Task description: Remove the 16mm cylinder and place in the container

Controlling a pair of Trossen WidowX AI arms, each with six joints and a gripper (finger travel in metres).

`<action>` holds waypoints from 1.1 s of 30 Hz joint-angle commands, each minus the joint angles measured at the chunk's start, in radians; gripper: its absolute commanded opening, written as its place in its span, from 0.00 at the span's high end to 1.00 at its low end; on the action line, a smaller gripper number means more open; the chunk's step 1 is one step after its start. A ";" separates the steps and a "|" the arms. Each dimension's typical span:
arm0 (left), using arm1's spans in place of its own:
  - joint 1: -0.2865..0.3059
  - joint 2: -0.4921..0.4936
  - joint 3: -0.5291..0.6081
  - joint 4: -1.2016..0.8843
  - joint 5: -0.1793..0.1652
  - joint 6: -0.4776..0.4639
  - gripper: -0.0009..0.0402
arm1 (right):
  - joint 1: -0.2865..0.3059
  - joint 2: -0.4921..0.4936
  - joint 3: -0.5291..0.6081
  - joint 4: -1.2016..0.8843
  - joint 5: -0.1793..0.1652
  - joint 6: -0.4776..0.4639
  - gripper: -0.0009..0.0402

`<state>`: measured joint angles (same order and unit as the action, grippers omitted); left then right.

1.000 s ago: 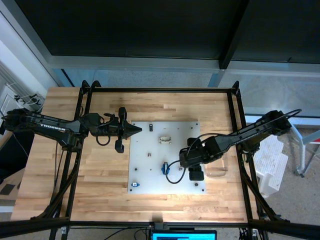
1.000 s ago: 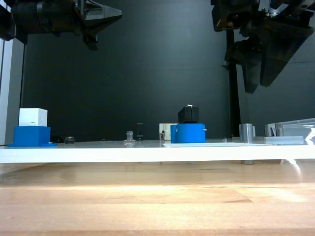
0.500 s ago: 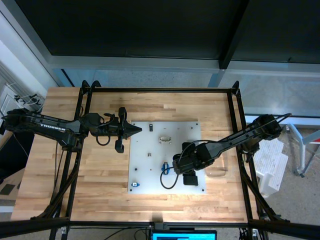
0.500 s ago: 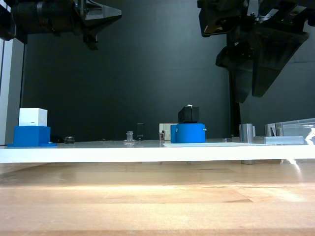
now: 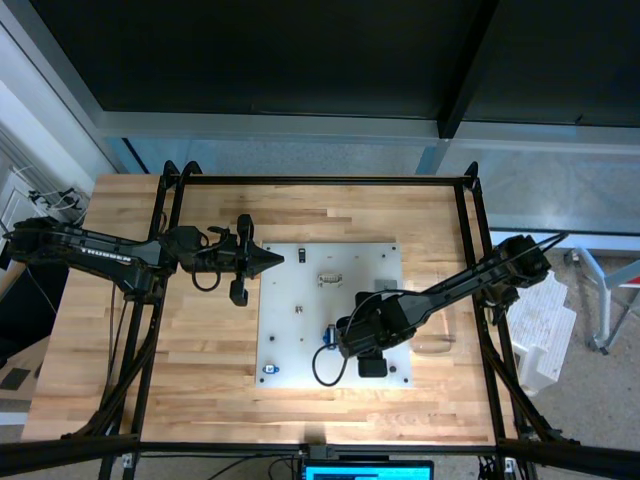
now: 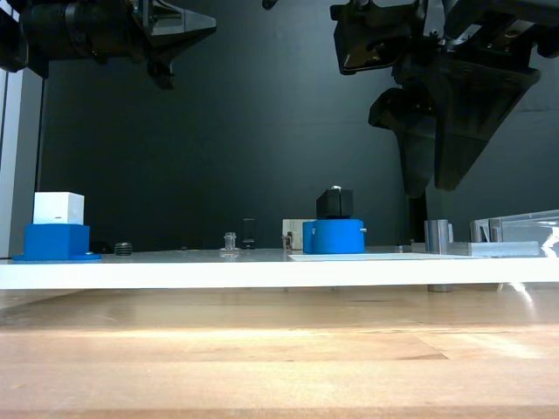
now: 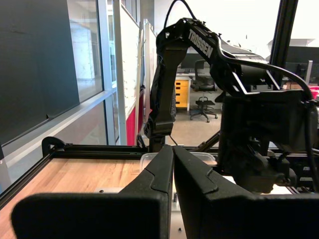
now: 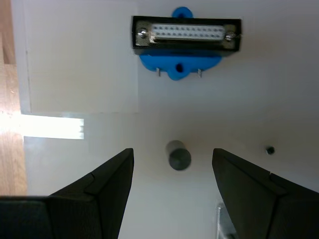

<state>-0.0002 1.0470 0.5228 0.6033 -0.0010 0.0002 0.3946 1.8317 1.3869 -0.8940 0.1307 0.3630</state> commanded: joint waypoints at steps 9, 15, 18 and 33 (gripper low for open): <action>0.000 0.000 0.000 0.000 0.000 0.000 0.98 | 0.016 0.055 0.013 0.032 -0.013 0.024 0.44; 0.000 0.000 0.000 0.000 0.000 0.000 0.98 | 0.023 0.090 0.013 0.069 -0.028 0.027 0.45; 0.000 0.000 0.000 0.000 0.000 0.000 0.98 | 0.026 0.092 0.012 0.077 -0.027 0.035 0.48; 0.000 0.000 0.000 0.000 0.000 0.000 0.98 | 0.034 0.122 0.011 0.122 -0.027 0.040 0.77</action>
<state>-0.0002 1.0470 0.5224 0.6029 -0.0006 0.0002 0.4278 1.9545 1.3979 -0.7723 0.1024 0.4034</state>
